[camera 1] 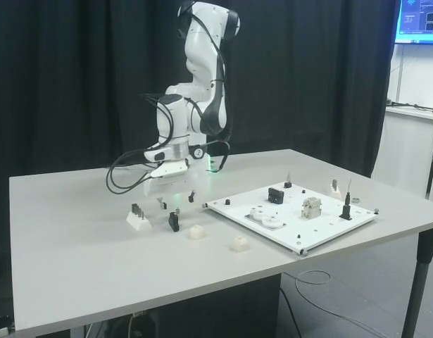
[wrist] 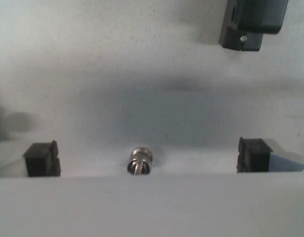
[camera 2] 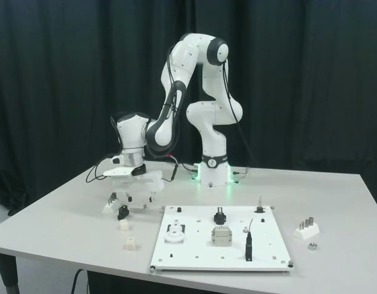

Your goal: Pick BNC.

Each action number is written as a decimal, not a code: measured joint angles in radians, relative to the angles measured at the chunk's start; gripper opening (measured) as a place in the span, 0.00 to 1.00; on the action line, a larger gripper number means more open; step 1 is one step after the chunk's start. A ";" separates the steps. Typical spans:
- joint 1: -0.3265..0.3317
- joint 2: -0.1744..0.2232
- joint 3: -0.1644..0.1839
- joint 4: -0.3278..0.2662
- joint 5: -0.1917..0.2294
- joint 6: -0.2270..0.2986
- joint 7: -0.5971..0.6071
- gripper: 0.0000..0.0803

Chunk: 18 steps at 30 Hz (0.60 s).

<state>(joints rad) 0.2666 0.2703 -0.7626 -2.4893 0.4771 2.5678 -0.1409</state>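
Note:
In the wrist view the BNC [wrist: 140, 161], a small metal connector with a rounded end, lies on the grey table between my fingertips. My gripper [wrist: 148, 157] is open, with one black fingertip [wrist: 41, 159] on each side of the connector and clear gaps to both. In the first room view the gripper [camera 1: 176, 200] hangs low over the table, left of the white board [camera 1: 293, 232]. In the second room view the gripper [camera 2: 132, 197] is just above the table. I cannot make out the connector in either room view.
A black part [wrist: 250, 22] lies close by, also seen as the black part [camera 1: 174, 222] in the first room view. A white holder with pins [camera 1: 138, 215] and two small white blocks [camera 1: 196, 232] [camera 1: 239, 243] sit nearby. The board carries several fixtures.

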 joint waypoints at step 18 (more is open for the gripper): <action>0.008 0.027 0.008 -0.012 0.057 0.016 -0.091 1.00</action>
<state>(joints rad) 0.2746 0.2971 -0.7541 -2.5015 0.5340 2.5843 -0.2317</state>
